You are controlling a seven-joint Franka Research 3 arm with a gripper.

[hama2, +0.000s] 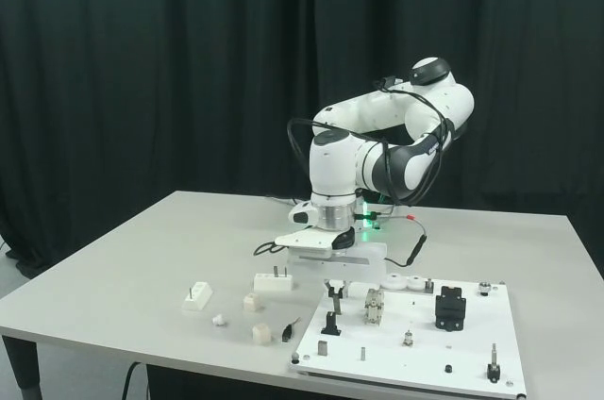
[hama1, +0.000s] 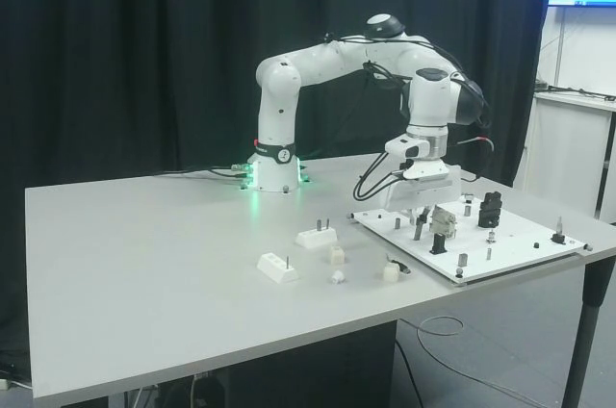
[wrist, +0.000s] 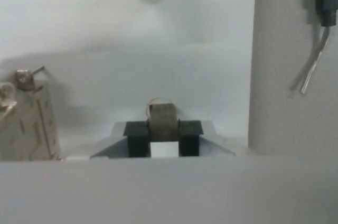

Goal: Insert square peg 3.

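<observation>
Apparently pincer (wrist: 164, 147) around peg (wrist: 162, 118).

A robotics lab: a white robot arm (hama1: 385, 62) bolted on a grey table (hama1: 144, 244), black curtains (hama2: 142, 60) behind, a white fixture board (hama2: 415, 339) at the table's 3 o'clock side in the first room view.

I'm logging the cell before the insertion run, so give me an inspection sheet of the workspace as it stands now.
Surface: grey table, bare in front.
Job's things: white task board with small fixtures; square grey peg between the fingertips.
Clutter: white holder blocks and small white pieces beside the board.
Grippers: pincer low over the board, shut on the peg.
Cables: black cable along the arm; a loop under the table.
Surroundings: black curtain; green light at the arm's base.
</observation>
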